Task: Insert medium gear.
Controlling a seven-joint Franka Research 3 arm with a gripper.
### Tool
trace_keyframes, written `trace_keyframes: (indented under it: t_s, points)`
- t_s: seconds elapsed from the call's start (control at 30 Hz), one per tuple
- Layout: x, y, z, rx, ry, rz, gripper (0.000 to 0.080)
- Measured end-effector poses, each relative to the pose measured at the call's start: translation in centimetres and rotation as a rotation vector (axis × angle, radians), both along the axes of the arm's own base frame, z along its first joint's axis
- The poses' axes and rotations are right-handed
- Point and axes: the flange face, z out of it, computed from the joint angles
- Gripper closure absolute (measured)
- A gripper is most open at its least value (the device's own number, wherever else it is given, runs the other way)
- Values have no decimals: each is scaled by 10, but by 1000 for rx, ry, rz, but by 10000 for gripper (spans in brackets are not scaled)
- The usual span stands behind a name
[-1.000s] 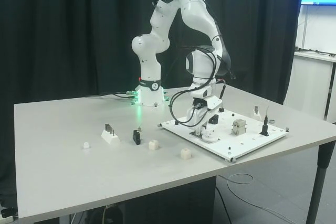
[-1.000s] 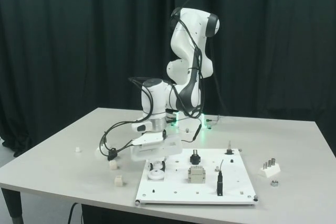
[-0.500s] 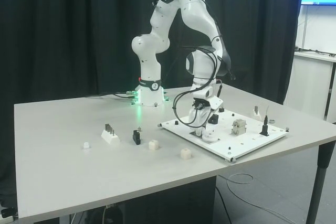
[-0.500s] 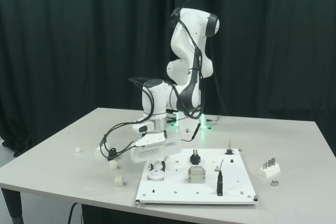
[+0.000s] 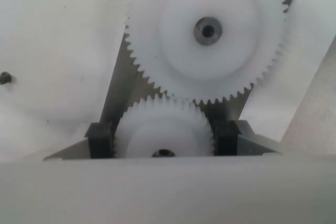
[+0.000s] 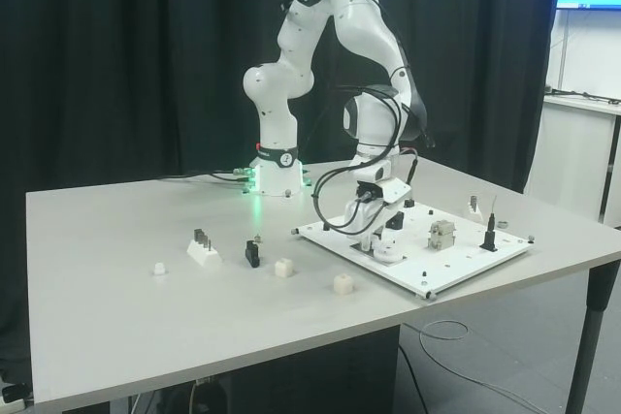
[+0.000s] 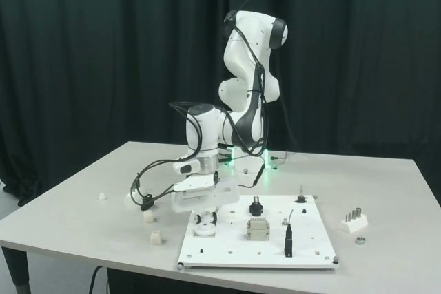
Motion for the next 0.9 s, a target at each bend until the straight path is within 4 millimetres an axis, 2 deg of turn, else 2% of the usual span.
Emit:
trace_keyframes:
  t_s: [0.4, 0.43, 0.6, 0.63, 0.9]
  points:
    - [0, 0, 0, 3, 0, -19, 406]
    - [0, -1, 0, 3, 0, -19, 236]
    - [3, 0, 5, 7, -5, -23, 236]
    - [4, 0, 6, 8, -6, -24, 47]
    - [12, -1, 21, 17, -2, -27, 47]
